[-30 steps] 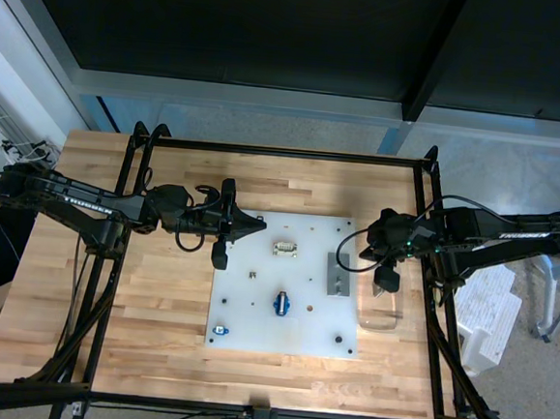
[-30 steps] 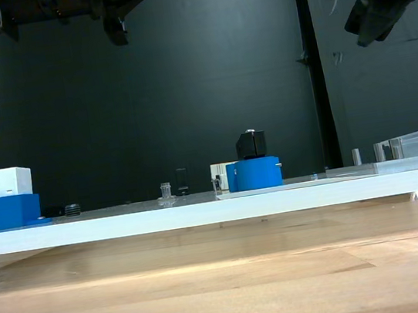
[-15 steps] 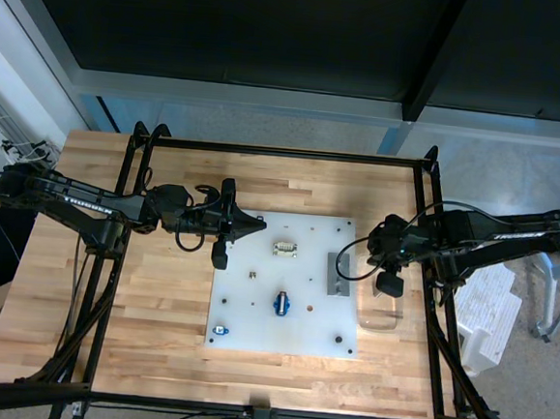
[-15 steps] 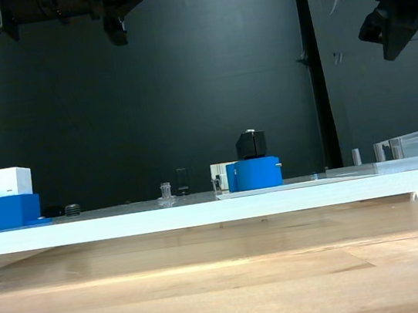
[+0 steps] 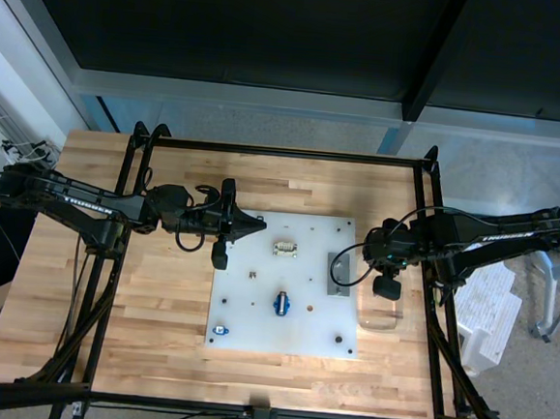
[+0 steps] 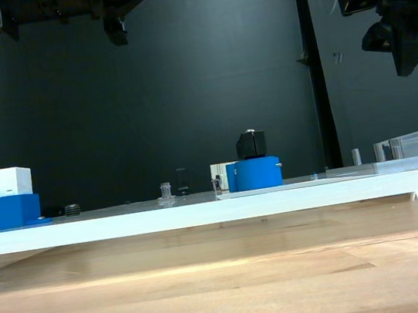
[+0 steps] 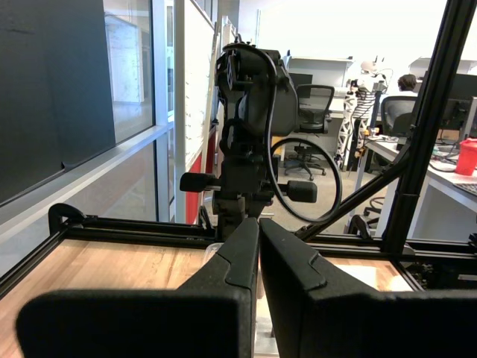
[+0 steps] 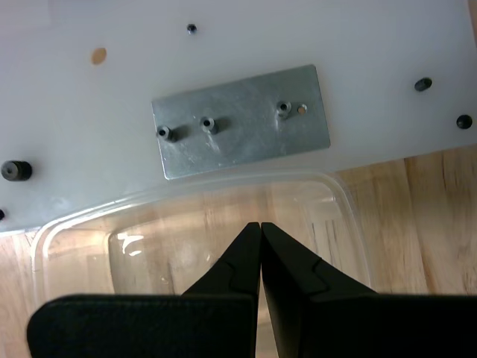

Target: Pick the 16mm cylinder and install on the taskboard

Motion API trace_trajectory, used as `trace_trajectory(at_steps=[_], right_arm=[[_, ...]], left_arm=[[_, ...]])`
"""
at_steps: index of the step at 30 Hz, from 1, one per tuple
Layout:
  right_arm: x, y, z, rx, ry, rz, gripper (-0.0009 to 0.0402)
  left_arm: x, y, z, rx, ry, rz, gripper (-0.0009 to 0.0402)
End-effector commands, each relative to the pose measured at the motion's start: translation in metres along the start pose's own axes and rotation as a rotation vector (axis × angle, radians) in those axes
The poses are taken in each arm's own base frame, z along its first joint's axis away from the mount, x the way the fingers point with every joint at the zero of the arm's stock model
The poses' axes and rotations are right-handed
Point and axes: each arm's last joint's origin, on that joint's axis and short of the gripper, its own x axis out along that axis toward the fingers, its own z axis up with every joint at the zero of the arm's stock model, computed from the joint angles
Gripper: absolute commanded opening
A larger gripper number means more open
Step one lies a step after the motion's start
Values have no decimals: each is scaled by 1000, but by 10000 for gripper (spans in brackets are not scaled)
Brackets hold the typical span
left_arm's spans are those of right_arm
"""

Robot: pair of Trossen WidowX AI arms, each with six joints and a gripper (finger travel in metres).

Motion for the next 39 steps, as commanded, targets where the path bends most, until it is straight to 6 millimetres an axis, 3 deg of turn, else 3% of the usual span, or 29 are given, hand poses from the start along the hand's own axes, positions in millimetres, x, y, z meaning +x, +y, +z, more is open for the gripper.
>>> trace_trajectory(at_steps=[1, 18, 28, 39], right_arm=[[1, 1, -1, 0, 15, 22, 0], [10, 13, -10, -59, 165, -12, 11], [18, 32, -15, -86, 214, -23, 108], [22, 34, -18, -107, 218, -50, 199]], left_arm=[[0, 0, 0, 0, 0, 0, 1], [0, 0, 0, 0, 0, 0, 1], [0, 0, 0, 0, 0, 0, 1], [0, 0, 0, 0, 0, 0, 1]])
